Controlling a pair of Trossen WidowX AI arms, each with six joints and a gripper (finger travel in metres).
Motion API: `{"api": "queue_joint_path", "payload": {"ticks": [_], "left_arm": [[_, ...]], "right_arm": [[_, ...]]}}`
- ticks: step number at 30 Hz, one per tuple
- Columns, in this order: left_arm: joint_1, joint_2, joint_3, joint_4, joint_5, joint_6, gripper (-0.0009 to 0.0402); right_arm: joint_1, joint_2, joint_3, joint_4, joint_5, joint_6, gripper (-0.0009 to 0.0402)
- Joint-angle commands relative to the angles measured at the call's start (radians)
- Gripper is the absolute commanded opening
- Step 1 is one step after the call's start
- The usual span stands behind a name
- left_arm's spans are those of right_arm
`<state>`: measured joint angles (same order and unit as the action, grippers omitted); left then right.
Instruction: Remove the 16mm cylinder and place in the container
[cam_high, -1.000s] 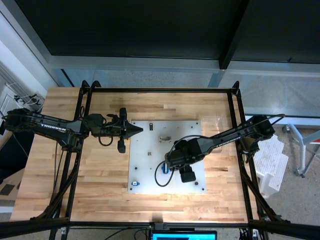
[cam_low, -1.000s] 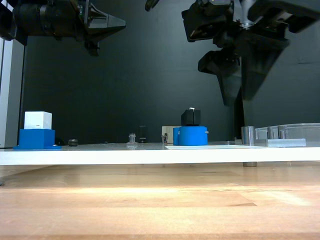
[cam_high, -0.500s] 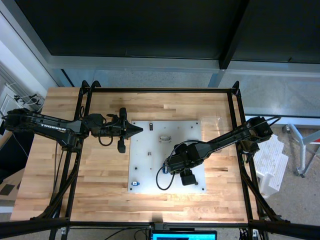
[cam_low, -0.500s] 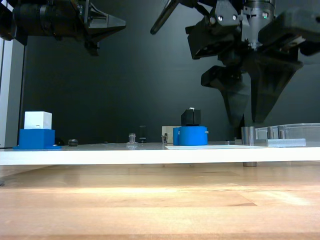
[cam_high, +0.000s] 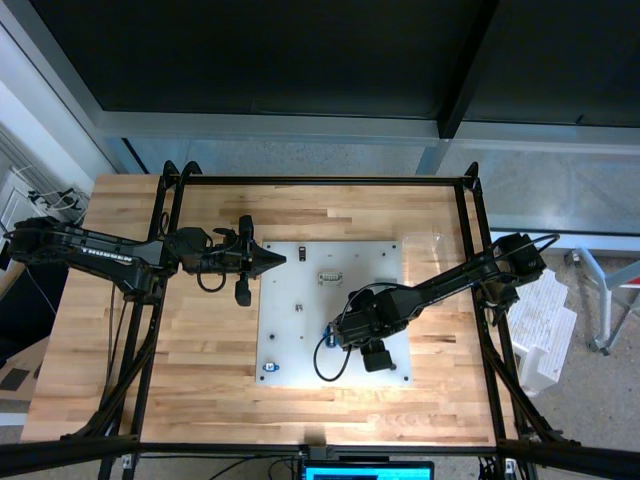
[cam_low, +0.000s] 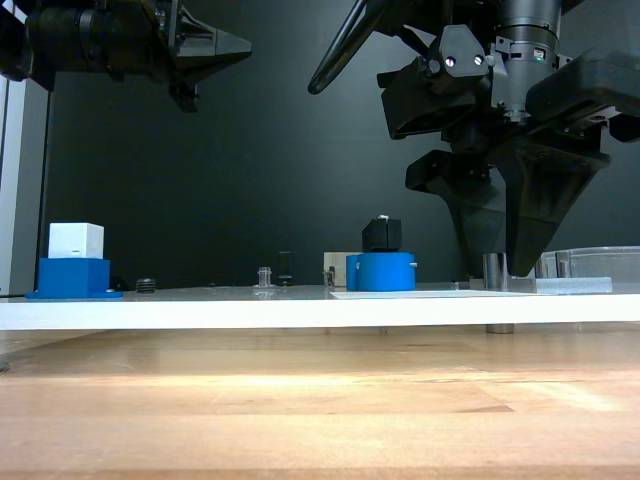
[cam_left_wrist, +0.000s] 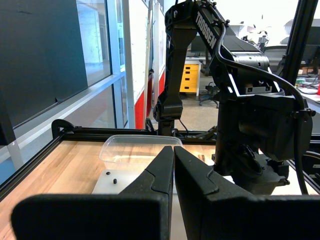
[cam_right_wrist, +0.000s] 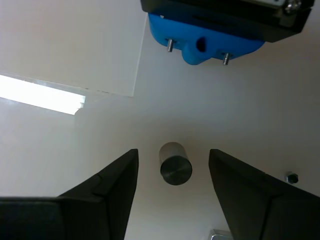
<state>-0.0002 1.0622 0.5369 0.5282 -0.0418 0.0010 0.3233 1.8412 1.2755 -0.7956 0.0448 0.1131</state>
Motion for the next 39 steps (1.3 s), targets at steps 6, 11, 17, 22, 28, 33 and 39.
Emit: {"api": "queue_joint_path", "payload": {"ticks": [6, 11, 17, 22, 28, 33, 39], "left_arm": [[0.000, 0.000, 0.000, 0.000, 0.000, 0.000, 0.0000], [0.000, 0.000, 0.000, 0.000, 0.000, 0.000, 0.0000], [0.000, 0.000, 0.000, 0.000, 0.000, 0.000, 0.0000], [0.000, 0.000, 0.000, 0.000, 0.000, 0.000, 0.0000], [0.000, 0.000, 0.000, 0.000, 0.000, 0.000, 0.0000], [0.000, 0.000, 0.000, 0.000, 0.000, 0.000, 0.0000], [0.000, 0.000, 0.000, 0.000, 0.000, 0.000, 0.0000]], "right_arm": [[0.000, -0.001, -0.005, 0.006, 0.000, -0.018, 0.0126], [0.000, -0.001, -0.005, 0.006, 0.000, -0.025, 0.0091], [0.000, -0.001, -0.005, 0.011, -0.001, -0.025, 0.0046], [0.000, -0.005, -0.005, 0.009, 0.000, -0.025, 0.0010], [0.001, -0.029, -0.005, -0.015, 0.000, -0.026, 0.0005], [0.001, -0.069, 0.002, -0.045, 0.016, -0.026, 0.0004], [0.000, -0.124, 0.024, -0.111, 0.017, -0.026, 0.0004]]}}
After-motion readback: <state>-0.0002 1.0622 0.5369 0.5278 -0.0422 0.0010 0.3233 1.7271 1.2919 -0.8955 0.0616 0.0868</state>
